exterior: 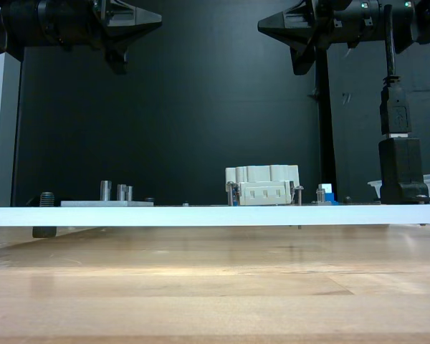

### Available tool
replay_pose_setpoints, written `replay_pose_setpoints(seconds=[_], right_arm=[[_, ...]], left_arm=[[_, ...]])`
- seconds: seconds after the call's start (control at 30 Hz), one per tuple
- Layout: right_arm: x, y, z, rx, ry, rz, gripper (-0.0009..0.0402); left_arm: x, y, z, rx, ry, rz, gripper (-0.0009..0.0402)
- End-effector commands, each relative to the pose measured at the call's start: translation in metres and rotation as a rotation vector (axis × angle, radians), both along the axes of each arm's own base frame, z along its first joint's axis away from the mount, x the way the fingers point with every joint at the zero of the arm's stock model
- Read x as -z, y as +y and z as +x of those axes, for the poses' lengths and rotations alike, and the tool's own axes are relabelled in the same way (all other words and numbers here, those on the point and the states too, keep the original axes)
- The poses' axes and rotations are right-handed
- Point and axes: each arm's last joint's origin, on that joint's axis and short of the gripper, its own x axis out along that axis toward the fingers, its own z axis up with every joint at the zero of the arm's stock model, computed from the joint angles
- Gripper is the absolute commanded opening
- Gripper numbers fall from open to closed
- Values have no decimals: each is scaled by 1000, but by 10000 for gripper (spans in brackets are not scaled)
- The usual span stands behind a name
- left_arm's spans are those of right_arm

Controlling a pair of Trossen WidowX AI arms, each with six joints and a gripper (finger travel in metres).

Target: Pick the USB connector and install on taskboard

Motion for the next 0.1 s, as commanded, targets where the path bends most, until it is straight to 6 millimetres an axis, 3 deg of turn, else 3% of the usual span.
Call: replay_pose_setpoints(seconds=[0.03,0.1], right_arm=[[0,0,0,0,0,0,0],[0,0,0,0,0,0,0]], left_arm=[[0,0,0,0,0,0,0],[0,0,0,0,0,0,0]])
